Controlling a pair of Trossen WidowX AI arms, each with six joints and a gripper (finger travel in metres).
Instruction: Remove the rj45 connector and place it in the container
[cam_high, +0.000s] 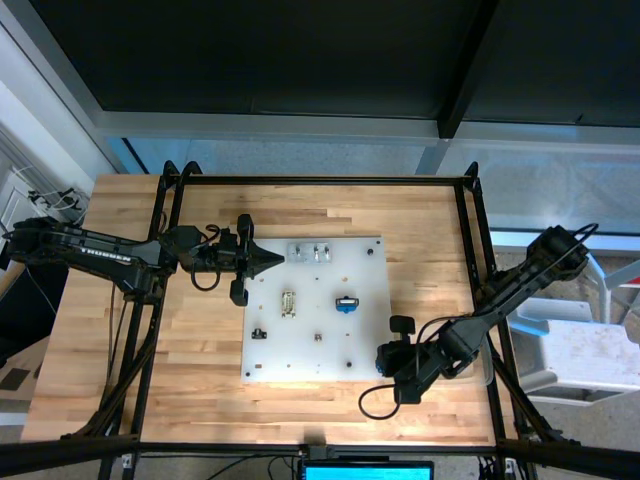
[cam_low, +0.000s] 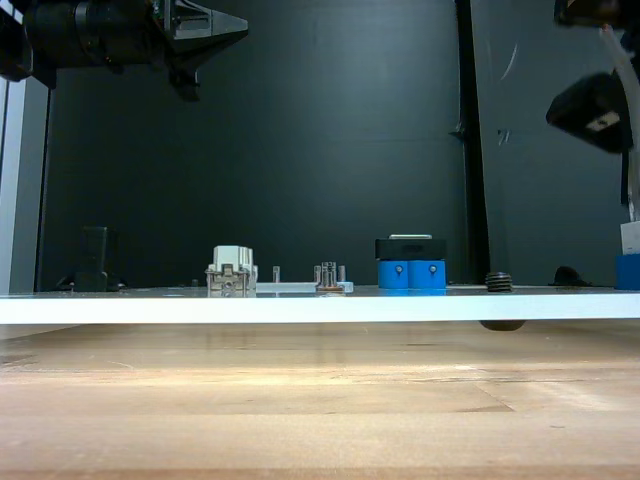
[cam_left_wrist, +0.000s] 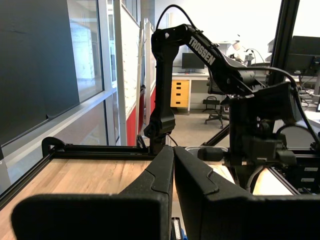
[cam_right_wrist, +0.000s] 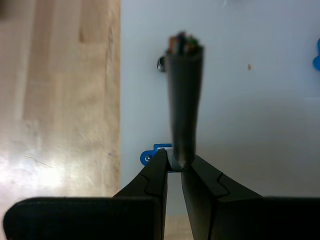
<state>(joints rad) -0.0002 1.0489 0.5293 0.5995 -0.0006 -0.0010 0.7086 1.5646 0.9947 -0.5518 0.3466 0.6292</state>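
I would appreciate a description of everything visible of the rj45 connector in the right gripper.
The rj45 connector shows as a short grey cable stub with cut coloured wires at its far end; its plug body is hidden. The right gripper is shut on its base, holding it above the white board near the edge, touching nothing else. The left gripper, shut, hangs over the board's far-left corner.

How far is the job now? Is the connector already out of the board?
Removal looks done: the right gripper is shut on the connector's grey cable, held above the white board. Remaining: carry it to the clear tub and release. The left gripper is shut, idle over the board's far-left edge.
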